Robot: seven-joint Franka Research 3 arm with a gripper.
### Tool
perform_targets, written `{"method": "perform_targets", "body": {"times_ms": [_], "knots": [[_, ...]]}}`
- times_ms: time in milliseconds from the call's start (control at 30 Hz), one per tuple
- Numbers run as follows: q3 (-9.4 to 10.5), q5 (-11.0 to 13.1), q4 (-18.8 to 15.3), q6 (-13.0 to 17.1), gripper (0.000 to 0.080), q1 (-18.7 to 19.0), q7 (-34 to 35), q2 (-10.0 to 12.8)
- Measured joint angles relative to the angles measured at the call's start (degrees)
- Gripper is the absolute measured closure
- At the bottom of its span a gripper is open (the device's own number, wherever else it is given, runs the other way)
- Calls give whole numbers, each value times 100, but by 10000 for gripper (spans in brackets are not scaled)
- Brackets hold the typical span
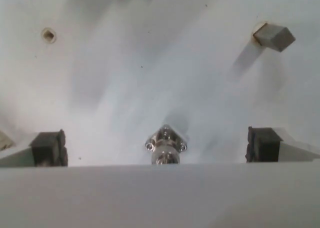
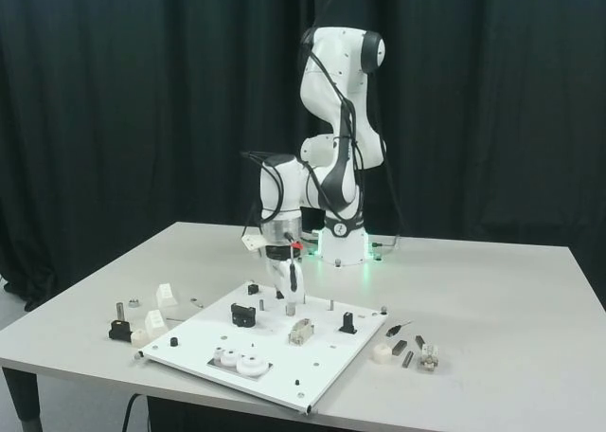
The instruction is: Remove BNC.
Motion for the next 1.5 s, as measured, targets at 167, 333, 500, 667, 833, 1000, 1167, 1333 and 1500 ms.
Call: {"method": "perform_targets", "body": {"times_ms": [167,333,500,667,833,1000,1167,1333,1500], "knots": [[40,23,-1,31,3,5,0,83],[101,23,-4,30,3,5,-3,130],[158,23,-16,30,3,5,-11,149],[196,23,-20,30,3,5,-32,158],[212,22,-20,31,3,5,-66,168],[212,19,-20,31,114,2,-122,180],[206,19,-19,31,114,-13,-137,181],[196,19,-16,31,294,-27,-150,181],[177,14,-17,21,634,-28,-176,180]]}}
